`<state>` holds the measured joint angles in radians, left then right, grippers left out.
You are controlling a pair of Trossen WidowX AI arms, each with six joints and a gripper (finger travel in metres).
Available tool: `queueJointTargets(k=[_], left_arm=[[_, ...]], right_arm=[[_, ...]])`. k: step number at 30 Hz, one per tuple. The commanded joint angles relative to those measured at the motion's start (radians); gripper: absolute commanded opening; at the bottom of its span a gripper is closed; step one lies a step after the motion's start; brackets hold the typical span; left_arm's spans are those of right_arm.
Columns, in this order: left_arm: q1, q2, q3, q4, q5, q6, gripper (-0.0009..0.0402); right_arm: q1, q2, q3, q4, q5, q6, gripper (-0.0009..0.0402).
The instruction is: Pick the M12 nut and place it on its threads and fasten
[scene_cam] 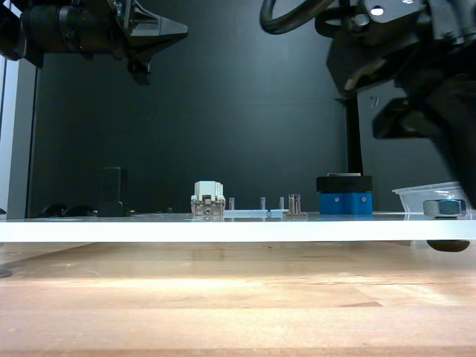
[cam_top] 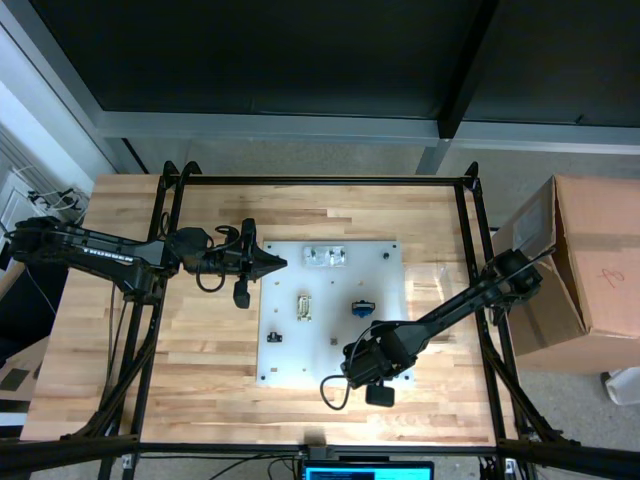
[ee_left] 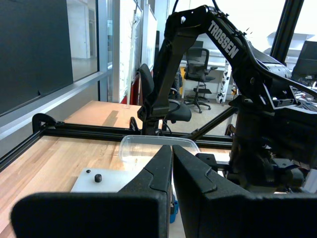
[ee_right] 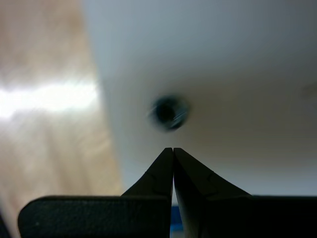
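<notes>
Pale bench (cam_top: 210, 340) carries a white board (cam_top: 285, 365), at whose 5 o'clock corner the right hand (ee_right: 173, 148), pinched shut on nothing, hangs over the nut (ee_right: 170, 111), which seemingly sits low on its stud, so fastening looks the step in hand and likely calls for opening round it and turning, while the left hand (ee_left: 172, 147), closed and empty, hovers at 10 o'clock.

Two grippers showed: the left gripper (cam_top: 283, 263) above the white board's (cam_top: 290, 350) far left edge, the right gripper (ee_right: 173, 148) above its near right part. On the board were one silver nut (ee_right: 170, 111) and one blue block (cam_top: 362, 309); near it, one clear tray (ee_left: 148, 146).
</notes>
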<state>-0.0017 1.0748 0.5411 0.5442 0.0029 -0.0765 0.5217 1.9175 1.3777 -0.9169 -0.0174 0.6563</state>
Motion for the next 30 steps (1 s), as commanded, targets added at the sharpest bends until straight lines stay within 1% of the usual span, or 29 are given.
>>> queueJointTargets(k=[1, 5, 7, 9, 15, 16, 17, 18, 20, 21, 22, 23, 24, 27, 30], left_arm=[[0.0, 0.0, 0.0, 0.0, 0.0, 0.0, 0.0], [0.0, 0.0, 0.0, 0.0, 0.0, 0.0, 0.0], [0.0, 0.0, 0.0, 0.0, 0.001, 0.0, 0.0], [0.0, 0.0, 0.0, 0.0, 0.0, 0.0, 0.0], [0.0, 0.0, 0.0, 0.0, 0.0, 0.0, 0.0], [0.0, 0.0, 0.0, 0.0, 0.0, 0.0, 0.0], [0.0, 0.0, 0.0, 0.0, 0.0, 0.0, 0.0], [0.0, 0.0, 0.0, 0.0, 0.0, 0.0, 0.0], [0.0, 0.0, 0.0, 0.0, 0.0, 0.0, 0.0], [0.0, 0.0, 0.0, 0.0, 0.0, 0.0, 0.0], [0.0, 0.0, 0.0, 0.0, 0.0, 0.0, 0.0], [0.0, 0.0, 0.0, 0.0, 0.001, 0.0, 0.0], [0.0, 0.0, 0.0, 0.0, 0.001, 0.0, 0.0], [0.0, 0.0, 0.0, 0.0, 0.0, 0.0, 0.0], [0.0, 0.0, 0.0, 0.0, 0.0, 0.0, 0.0]], right_arm=[[0.002, -0.01, 0.001, -0.001, 0.077, 0.021, 0.0], [0.002, -0.01, 0.001, 0.006, 0.108, 0.019, 0.0], [0.002, -0.01, -0.003, 0.017, 0.112, 0.017, 0.0], [0.002, -0.008, -0.003, 0.024, 0.131, 0.018, 0.0], [0.002, -0.008, -0.011, 0.042, 0.118, 0.02, 0.0], [0.003, -0.008, -0.013, 0.044, 0.104, 0.019, 0.0], [0.003, -0.008, -0.015, 0.049, 0.076, 0.016, 0.0], [0.002, -0.008, -0.017, 0.055, 0.023, 0.001, 0.0], [0.002, -0.008, -0.019, 0.059, -0.119, -0.052, 0.0], [0.002, -0.008, -0.019, 0.056, -0.167, -0.072, 0.0], [0.002, -0.008, -0.019, 0.052, -0.19, -0.08, 0.0], [0.003, -0.008, -0.019, 0.045, -0.186, -0.088, 0.0], [0.003, -0.01, -0.019, 0.037, -0.172, -0.088, 0.0], [0.002, -0.011, -0.017, 0.021, -0.072, -0.083, 0.0], [0.003, -0.012, -0.017, 0.013, 0.013, -0.058, 0.0]])
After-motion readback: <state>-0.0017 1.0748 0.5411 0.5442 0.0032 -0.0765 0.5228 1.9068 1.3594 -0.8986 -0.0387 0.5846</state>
